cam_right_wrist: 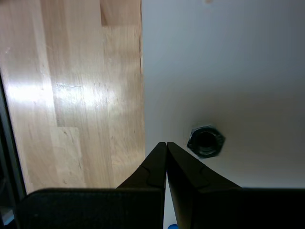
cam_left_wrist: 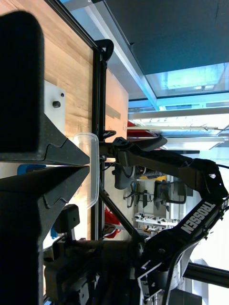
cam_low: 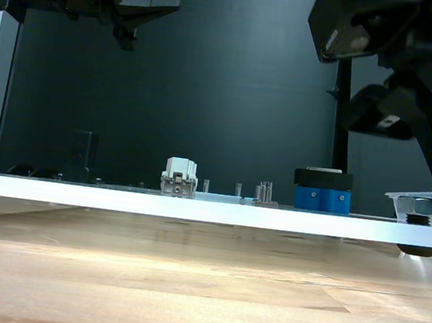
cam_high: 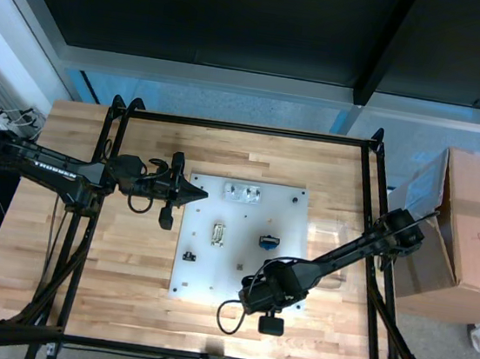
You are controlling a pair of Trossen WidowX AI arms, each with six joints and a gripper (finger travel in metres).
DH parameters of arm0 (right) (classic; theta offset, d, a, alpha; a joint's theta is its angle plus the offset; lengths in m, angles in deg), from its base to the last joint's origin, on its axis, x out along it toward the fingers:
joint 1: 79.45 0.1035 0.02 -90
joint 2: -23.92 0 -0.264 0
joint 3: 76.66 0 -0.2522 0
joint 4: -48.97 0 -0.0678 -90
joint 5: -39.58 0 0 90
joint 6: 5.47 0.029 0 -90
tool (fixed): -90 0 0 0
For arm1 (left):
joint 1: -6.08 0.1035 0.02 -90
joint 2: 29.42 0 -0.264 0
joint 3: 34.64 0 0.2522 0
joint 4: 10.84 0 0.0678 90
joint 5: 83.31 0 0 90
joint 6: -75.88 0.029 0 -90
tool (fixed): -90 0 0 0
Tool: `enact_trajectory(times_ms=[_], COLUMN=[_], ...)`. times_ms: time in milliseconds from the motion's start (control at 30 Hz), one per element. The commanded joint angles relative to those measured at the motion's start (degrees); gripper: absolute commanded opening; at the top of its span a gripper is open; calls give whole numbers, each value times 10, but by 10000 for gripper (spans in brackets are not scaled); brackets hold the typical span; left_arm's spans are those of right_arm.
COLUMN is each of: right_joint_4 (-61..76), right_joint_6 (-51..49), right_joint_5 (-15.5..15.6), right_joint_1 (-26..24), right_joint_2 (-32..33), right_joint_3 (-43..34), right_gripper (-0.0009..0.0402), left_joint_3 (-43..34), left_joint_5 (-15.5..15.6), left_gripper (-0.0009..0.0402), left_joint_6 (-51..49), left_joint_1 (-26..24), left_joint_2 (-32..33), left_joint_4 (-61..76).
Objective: Unfasten the M12 nut and place it in the container
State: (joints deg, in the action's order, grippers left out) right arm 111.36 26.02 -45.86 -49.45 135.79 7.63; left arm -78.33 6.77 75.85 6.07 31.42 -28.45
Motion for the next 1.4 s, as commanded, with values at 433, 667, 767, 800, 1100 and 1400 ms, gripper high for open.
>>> enact_trajectory(times_ms=[433, 667, 767, 800, 1100, 1400], right_joint_4=[87, 89, 89, 89, 81, 68], right_joint_6=[57, 58, 70, 76, 254, 316], right_joint_5=[-169, -150, -150, -148, -62, -44], right_joint_1=[-1, 0, 0, 0, -1, -2], right_joint_2=[-17, -25, -28, -30, -48, -48], right_joint_3=[1, 1, 1, 1, 1, 1], right_gripper=[0, 0, 0, 0, 29, 212], left_joint_3=[0, 0, 0, 0, 0, 0], left_joint_5=[0, 0, 0, 0, 0, 0], left_gripper=[0, 0, 0, 0, 0, 0], left_joint_6=[0, 0, 0, 0, 0, 0], left_joint_1=[0, 0, 0, 0, 0, 0], left_joint_2=[0, 0, 0, 0, 0, 0], left_joint_4=[0, 0, 0, 0, 1, 0])
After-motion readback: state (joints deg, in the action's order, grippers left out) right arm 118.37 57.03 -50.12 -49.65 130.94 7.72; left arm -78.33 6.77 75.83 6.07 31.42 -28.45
